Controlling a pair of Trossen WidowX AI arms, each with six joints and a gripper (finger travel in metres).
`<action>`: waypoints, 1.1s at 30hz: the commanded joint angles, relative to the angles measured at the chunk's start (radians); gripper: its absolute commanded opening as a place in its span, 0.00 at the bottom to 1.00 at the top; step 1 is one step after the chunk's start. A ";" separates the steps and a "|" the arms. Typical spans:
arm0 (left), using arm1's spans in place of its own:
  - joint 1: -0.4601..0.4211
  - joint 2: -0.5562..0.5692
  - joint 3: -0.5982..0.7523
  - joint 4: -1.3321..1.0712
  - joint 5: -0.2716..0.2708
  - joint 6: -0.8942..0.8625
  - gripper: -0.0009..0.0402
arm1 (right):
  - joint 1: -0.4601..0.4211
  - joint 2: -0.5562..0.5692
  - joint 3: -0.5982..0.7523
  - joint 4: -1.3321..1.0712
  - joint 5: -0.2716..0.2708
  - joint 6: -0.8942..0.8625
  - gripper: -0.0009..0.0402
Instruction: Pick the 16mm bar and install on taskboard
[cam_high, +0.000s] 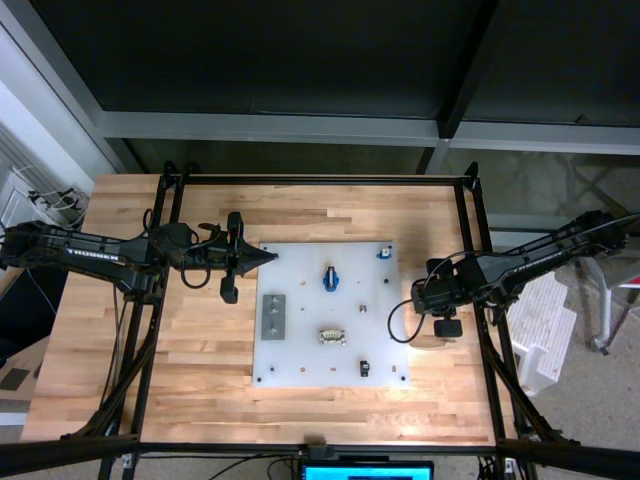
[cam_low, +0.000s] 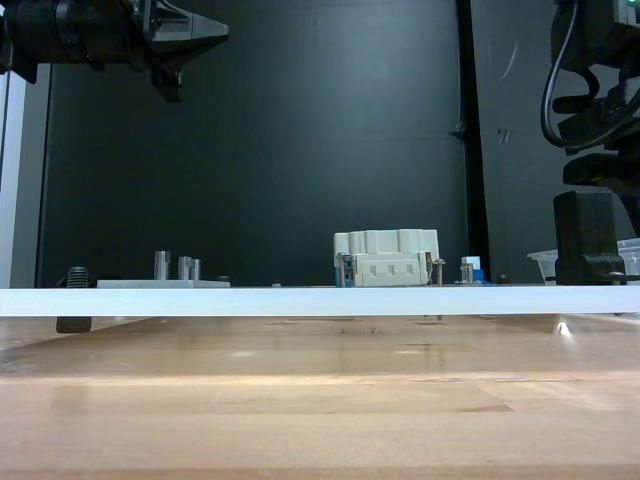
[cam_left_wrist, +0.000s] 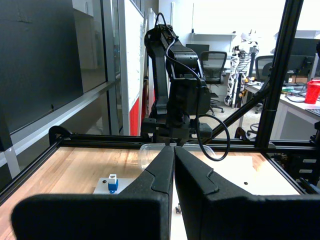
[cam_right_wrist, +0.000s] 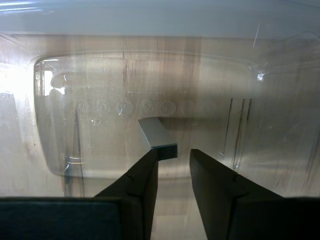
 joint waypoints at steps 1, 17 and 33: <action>0.000 0.000 0.000 0.000 0.000 0.000 0.02 | 0.000 0.000 0.000 0.000 -0.004 0.000 0.14; 0.000 0.000 0.000 0.000 0.000 0.000 0.02 | 0.000 0.000 0.000 0.000 -0.004 0.000 0.02; 0.000 0.000 0.000 0.000 0.000 0.000 0.02 | 0.000 0.000 0.005 -0.008 -0.004 0.000 0.02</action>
